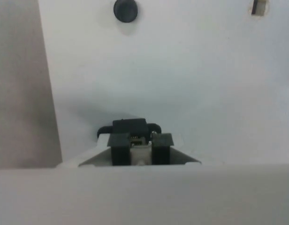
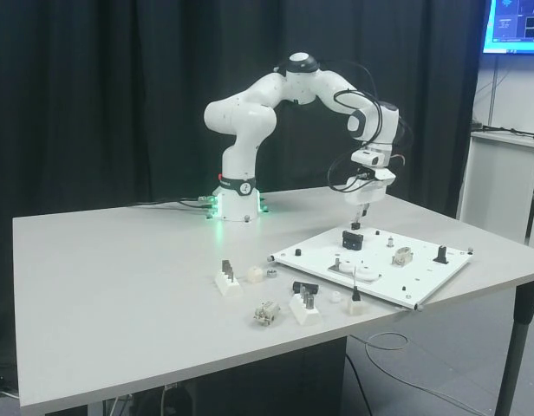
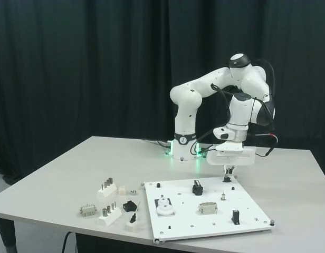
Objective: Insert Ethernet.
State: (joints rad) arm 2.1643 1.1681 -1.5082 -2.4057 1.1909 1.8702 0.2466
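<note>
Gripper: the gripper (image 1: 140, 146) hangs low over the far edge of the white board (image 2: 427, 276), its black fingers (image 1: 120, 149) clamped on a small white Ethernet plug (image 1: 139, 144) — seen best from the wrist.

Plug position: held between the fingers just above the board, near a black fixture (image 1: 129, 125) right behind it; I cannot tell whether the plug touches anything yet.

Socket: I judge the black fixture to be the port, though its opening is hidden from every view.

Risk, misalignment: if the plug comes down tilted or off to one side, it could catch on the socket's rim and jam, or twist in the grip.

Risk, slip: the fingers hold only a small part of the plug — a hard push could slide it upward between them.

Edges: the board's far edge lies just beside the gripper, with bare grey table (image 2: 120, 260) beyond it.

Neighbours: a black connector block (image 3: 197, 187) stands near on the board; a black round knob (image 1: 125, 10) sits further off.

Open room: above and behind the gripper the space looks free for a retreat.
</note>
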